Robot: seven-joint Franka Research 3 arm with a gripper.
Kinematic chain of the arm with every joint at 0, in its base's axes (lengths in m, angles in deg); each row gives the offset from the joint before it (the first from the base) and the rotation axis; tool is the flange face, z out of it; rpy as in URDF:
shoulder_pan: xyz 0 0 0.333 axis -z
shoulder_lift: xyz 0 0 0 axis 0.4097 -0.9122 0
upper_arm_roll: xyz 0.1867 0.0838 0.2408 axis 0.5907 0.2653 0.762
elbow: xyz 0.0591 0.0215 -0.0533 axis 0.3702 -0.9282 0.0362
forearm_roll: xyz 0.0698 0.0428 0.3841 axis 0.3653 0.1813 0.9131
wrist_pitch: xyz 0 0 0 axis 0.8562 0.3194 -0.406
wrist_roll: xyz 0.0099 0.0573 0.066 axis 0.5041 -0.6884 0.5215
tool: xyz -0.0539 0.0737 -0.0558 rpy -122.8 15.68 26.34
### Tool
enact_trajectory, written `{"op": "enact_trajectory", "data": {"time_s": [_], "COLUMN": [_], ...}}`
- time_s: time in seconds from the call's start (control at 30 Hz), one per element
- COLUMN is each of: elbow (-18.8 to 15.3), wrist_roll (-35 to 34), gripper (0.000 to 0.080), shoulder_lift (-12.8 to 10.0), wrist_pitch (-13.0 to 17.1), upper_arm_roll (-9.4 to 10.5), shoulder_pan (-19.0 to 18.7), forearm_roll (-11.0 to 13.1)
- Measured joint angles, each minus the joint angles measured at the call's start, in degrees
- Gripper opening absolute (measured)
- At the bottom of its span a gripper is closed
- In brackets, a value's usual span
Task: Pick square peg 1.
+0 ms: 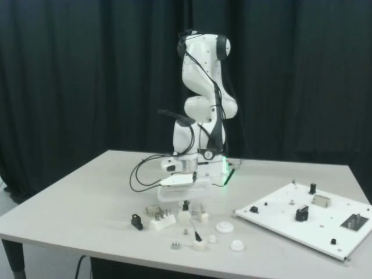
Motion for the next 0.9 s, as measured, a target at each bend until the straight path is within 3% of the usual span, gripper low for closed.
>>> {"op": "enact_trajectory", "data": {"time_s": [0.33, 0.9], "elbow": [0.4, 1.4], "wrist_roll": [-0.6, -1.8], "gripper": [0.0037, 0.0036], "shoulder_lift": [1.4, 8.0], "wrist_pitch": [-1.4, -9.5], "upper_arm_roll": [0.48, 0.59], "shoulder_pan": [-0.1, -1.0], "forearm_roll": [0.9, 1.1]}}
